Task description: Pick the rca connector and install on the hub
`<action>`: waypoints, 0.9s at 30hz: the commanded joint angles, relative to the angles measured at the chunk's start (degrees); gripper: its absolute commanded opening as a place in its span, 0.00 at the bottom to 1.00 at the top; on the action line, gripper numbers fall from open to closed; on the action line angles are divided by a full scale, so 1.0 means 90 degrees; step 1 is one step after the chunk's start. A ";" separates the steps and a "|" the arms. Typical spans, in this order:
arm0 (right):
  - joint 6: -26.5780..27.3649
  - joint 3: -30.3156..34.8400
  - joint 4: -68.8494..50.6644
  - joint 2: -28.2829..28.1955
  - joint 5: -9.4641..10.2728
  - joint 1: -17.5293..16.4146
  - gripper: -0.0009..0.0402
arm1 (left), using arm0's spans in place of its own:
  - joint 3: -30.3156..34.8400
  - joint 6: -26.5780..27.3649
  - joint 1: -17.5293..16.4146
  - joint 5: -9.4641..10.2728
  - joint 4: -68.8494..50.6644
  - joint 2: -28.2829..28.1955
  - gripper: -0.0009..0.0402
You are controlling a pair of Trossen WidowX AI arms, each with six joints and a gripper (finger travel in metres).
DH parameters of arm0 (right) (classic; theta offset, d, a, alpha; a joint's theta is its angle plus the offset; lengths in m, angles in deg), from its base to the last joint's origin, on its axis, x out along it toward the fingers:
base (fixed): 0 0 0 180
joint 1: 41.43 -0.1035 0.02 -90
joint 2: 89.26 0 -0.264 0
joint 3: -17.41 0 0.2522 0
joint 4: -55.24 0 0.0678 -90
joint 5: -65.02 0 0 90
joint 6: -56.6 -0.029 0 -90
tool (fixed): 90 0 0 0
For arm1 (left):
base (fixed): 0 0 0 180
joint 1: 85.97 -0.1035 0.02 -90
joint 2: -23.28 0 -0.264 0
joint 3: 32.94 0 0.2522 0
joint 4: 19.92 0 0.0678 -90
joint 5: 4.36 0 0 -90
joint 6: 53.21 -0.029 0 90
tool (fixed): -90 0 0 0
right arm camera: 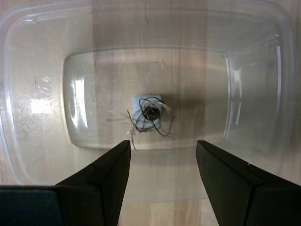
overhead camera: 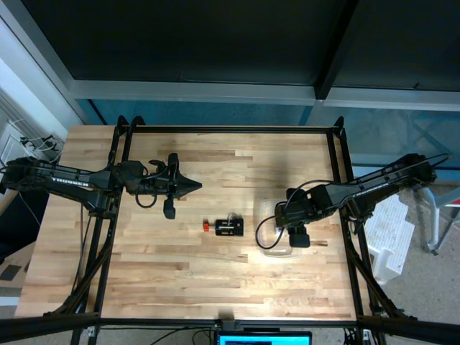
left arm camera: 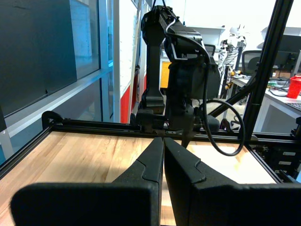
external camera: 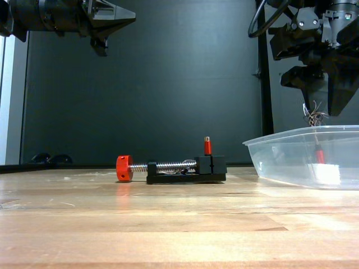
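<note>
The hub (overhead camera: 230,228) is a small black block lying mid-table, with a red knob on a threaded rod at its left end and a red stub (external camera: 207,145) on top. The rca connector (right arm camera: 151,112) stands upright inside the clear tray (external camera: 269,159). Seen end-on it is dark and silvery, ringed by thin wires, over a small white piece. In the low view the rca connector (external camera: 318,152) shows a red shank and frayed wires. My right gripper (right arm camera: 163,143) hangs open above it, touching nothing. My left gripper (overhead camera: 195,186) hovers shut and empty, left of the hub.
The clear tray (overhead camera: 264,249) sits just right of the hub (external camera: 188,168). Black frame rails run along the table's left, right and far sides. The left arm (overhead camera: 65,178) reaches in high above the board.
</note>
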 commanded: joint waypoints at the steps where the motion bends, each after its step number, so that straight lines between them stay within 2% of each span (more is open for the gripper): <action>1: -0.0002 0.0002 0.0063 -0.0138 0.0005 -0.0029 0.49 | 0.0000 -0.0002 0.0000 0.0000 0.0000 0.0000 0.02; 27: -0.0036 -0.0015 0.0663 -0.1032 0.0002 -0.0134 0.49 | 0.0000 -0.0002 0.0000 0.0000 0.0002 0.0000 0.02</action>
